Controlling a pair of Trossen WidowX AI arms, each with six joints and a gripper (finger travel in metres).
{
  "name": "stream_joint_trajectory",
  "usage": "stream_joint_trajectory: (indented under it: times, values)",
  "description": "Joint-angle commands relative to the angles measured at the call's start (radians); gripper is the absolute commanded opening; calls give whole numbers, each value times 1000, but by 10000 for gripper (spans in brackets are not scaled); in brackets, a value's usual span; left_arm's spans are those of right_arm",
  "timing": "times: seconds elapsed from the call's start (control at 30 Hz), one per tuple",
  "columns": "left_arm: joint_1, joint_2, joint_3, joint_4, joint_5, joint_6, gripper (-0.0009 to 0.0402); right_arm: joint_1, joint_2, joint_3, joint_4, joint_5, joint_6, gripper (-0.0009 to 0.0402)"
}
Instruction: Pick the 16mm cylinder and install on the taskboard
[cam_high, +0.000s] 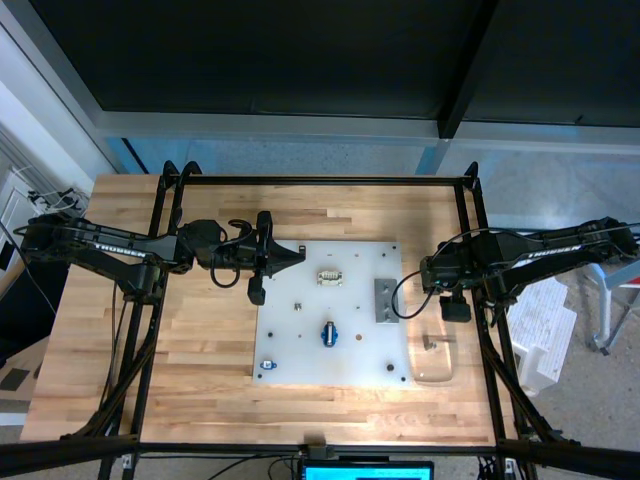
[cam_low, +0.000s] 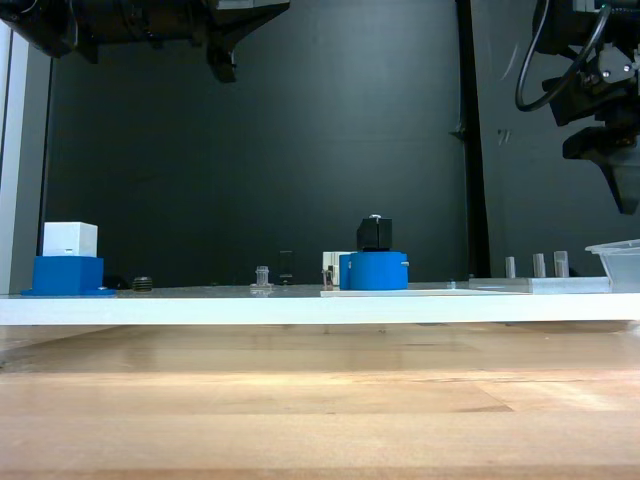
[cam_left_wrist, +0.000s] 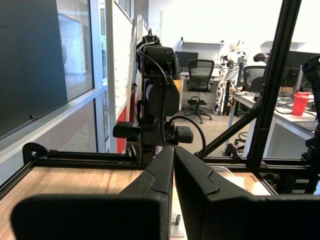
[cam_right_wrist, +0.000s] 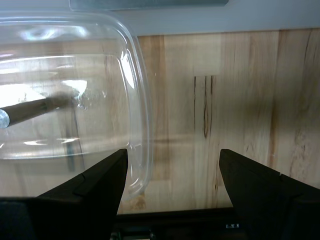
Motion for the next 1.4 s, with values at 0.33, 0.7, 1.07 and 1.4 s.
stream_joint_trajectory:
  times: [0.33,0.7,1.07,1.4]
  values:
    - [0,0,0,0,0,0,1,7,0,-68,41,3,28,255]
    - [0,0,0,0,0,0,1,11,0,-112,86,3,58,255]
    - [0,0,0,0,0,0,1,11,0,-118,93,13,65,241]
    - [0,0,0,0,0,0,1,11,0,-128,124,13,63,229]
